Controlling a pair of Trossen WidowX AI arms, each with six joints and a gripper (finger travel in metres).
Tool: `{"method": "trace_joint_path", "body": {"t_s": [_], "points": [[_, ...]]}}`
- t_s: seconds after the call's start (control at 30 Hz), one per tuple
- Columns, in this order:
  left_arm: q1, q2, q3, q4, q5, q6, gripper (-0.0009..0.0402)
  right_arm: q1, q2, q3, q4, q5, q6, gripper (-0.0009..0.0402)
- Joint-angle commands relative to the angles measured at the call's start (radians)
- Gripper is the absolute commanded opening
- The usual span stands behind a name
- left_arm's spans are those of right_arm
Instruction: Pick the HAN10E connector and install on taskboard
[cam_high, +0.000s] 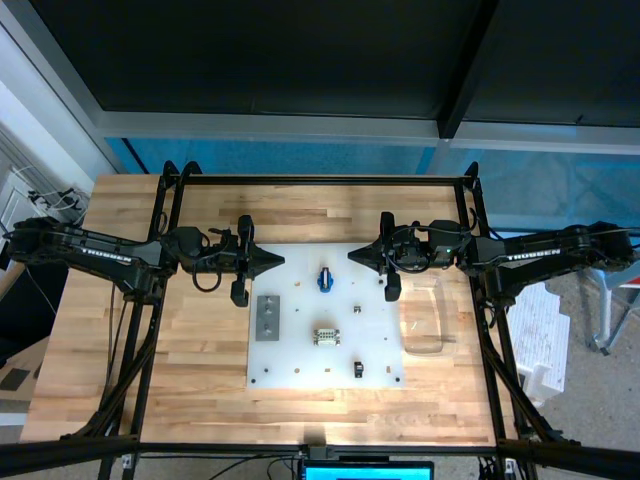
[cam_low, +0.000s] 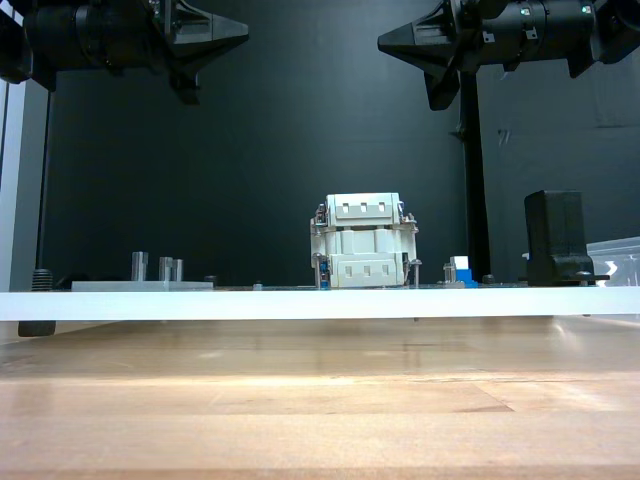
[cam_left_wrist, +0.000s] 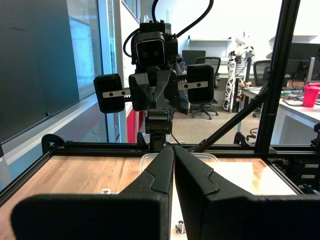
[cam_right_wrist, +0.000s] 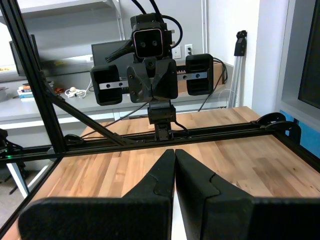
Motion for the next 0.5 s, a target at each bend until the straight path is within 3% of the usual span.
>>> {"method": "trace_joint_path", "body": {"t_s": [0.03,0.5], "points": [[0.0,0.0,0.0,0.0,0.0,0.0,0.0001,0.0,0.0,0.0,0.002,0.0,0.0,0.0],[0.0,0.0,0.0,0.0,0.0,0.0,0.0001,0.0,0.0,0.0,0.002,0.0,0.0,0.0]]}}
